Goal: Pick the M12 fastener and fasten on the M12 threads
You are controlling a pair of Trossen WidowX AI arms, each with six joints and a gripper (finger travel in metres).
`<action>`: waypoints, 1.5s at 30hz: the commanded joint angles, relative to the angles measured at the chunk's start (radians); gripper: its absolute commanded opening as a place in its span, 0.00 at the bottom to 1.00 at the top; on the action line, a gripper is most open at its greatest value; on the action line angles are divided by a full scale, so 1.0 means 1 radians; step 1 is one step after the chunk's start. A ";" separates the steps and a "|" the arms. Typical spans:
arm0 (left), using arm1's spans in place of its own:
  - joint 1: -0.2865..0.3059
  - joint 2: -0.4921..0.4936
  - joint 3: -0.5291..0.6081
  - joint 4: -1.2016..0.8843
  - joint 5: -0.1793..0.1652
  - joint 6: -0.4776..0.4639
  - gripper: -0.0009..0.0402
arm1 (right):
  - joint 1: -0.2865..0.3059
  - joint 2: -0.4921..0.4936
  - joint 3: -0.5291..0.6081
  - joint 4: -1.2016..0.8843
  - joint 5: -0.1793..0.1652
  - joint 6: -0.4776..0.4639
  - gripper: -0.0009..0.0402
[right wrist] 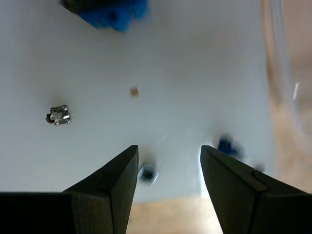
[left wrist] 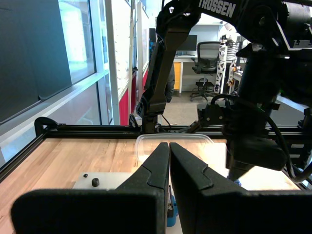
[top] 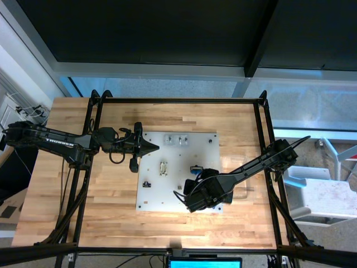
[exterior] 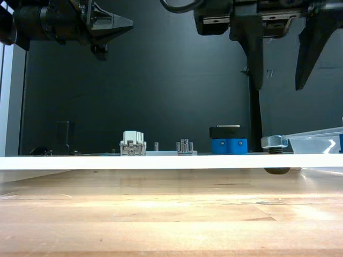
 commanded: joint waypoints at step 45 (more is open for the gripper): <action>0.000 0.000 0.000 0.000 0.000 0.000 0.02 | -0.035 0.008 -0.095 0.236 -0.140 -1.793 0.02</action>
